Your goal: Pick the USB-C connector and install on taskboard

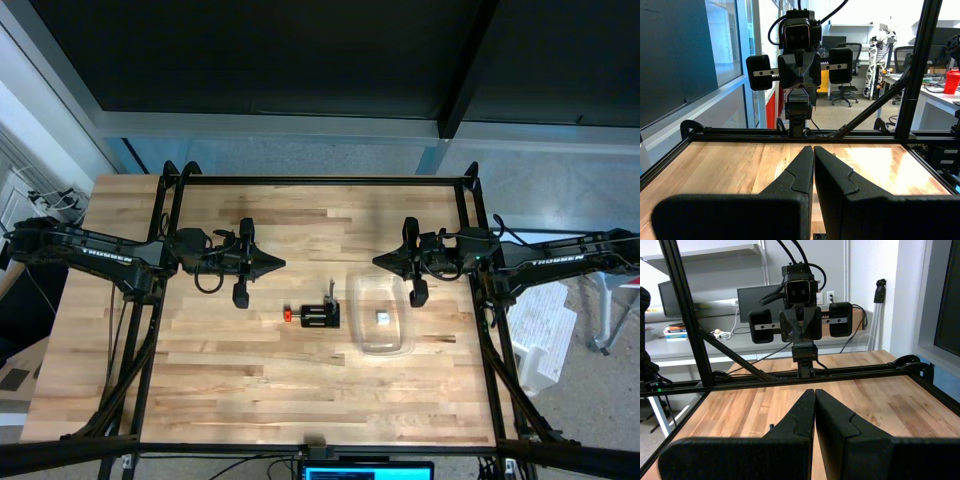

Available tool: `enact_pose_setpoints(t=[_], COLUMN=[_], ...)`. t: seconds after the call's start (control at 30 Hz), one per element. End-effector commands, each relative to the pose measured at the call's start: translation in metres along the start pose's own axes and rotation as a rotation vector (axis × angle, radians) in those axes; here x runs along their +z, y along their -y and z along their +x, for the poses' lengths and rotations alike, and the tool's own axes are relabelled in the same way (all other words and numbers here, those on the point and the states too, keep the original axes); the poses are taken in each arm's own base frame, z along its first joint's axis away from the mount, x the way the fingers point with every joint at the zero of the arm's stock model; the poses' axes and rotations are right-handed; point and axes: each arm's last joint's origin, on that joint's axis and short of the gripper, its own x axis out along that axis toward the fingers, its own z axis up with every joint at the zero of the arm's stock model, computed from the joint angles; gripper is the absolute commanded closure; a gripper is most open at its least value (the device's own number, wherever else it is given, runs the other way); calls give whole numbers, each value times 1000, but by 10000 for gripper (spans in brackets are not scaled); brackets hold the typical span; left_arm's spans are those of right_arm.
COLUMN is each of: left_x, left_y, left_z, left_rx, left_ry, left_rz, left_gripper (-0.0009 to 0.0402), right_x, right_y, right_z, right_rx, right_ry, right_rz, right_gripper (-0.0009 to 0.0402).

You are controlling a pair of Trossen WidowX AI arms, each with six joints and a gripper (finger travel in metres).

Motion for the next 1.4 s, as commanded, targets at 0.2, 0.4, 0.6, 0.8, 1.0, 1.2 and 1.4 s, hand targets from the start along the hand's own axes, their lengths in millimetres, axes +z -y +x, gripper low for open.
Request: enact_pose_setpoints(t=[0.2,0.4,0.6,0.8,1.0,1.2,1.4], left_x=[0,0,0,0,0,0,0], left_y=[0,0,0,0,0,0,0], left_z=[0,0,0,0,0,0,0], left_rx=[0,0,0,0,0,0,0], left_ry=[0,0,0,0,0,0,0], left_rz=[0,0,0,0,0,0,0], left_gripper=[393,393,393,393,393,393,393], right_x=[0,0,0,0,-2,-2,-2], right_y=[1,1,1,1,1,1,1], right_z=[0,0,0,0,0,0,0], right_rx=[-29,-29,-29,-29,-31,-31,-31], right_ry=[4,-1,-1,-3,-20,-24,-24], right_rz=[-1,-2,-2,-2,-3,-3,-3], right_gripper=[393,393,393,393,393,393,393])
